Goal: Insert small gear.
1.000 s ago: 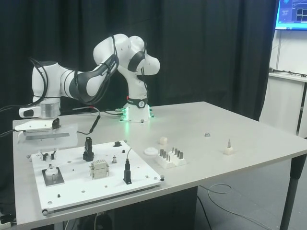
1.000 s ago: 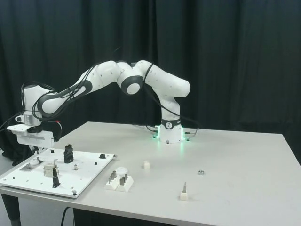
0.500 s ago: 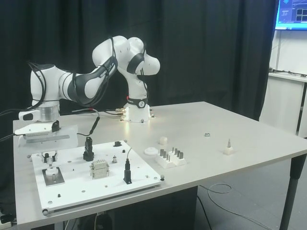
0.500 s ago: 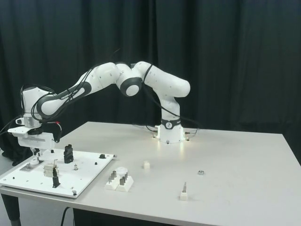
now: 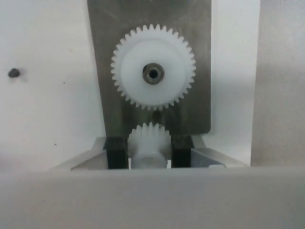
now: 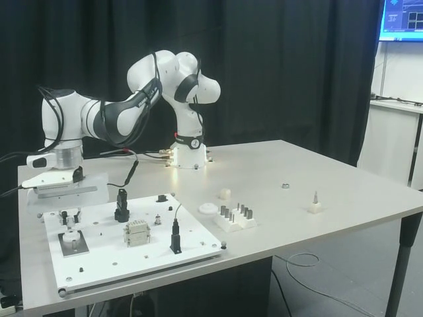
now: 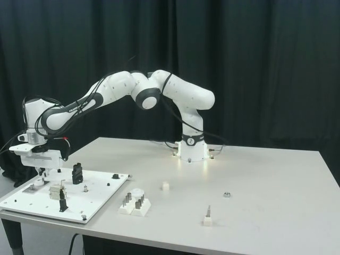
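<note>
In the wrist view my gripper (image 5: 148, 153) is shut on the small white gear (image 5: 148, 137), which sits between the two black fingers (image 5: 116, 152). The small gear hangs at the rim of the large white gear (image 5: 153, 67), teeth nearly touching. That large gear is seated on a pin of the grey metal plate (image 5: 195, 28). The plate lies on the white board (image 6: 139, 254) at the table's left end. In both room views the gripper (image 6: 68, 215) (image 7: 41, 173) points straight down over the board's (image 7: 79, 210) back left part.
The board also carries a black connector (image 6: 121, 205), a grey block (image 6: 135, 233) and an upright black plug (image 6: 176, 239). On the table stand a white peg rack (image 6: 236, 218), a white disc (image 6: 208, 209), a small nut (image 6: 285, 185) and a peg stand (image 6: 315, 205).
The hand has shifted slightly right and come lower over the grey plate, still holding the small gear. The green light at the arm's base has turned white.
</note>
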Controlling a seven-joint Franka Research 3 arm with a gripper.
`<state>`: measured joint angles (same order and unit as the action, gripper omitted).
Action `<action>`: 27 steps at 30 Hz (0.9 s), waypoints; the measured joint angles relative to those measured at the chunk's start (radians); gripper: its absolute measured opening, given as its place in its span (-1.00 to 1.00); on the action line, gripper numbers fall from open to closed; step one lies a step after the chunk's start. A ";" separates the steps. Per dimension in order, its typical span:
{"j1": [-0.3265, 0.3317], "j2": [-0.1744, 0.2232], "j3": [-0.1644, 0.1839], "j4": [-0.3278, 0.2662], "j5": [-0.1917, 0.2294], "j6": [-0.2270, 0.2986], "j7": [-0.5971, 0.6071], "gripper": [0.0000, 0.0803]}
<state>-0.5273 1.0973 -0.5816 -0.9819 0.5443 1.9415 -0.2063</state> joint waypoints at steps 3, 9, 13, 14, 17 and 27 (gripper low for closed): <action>0.000 0.002 0.000 0.005 0.000 -0.007 0.000 -0.53; 0.000 0.011 -0.005 0.022 -0.001 -0.016 0.000 -0.53; 0.000 0.018 -0.009 0.034 -0.002 -0.017 0.000 -0.53; 0.000 0.021 -0.010 0.038 -0.003 -0.017 0.000 -0.53; 0.000 0.027 -0.014 0.047 -0.003 -0.018 0.000 -0.53; 0.000 0.036 -0.020 0.063 -0.004 -0.026 0.000 -0.53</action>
<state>-0.5277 1.1335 -0.6017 -0.9185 0.5402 1.9160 -0.2064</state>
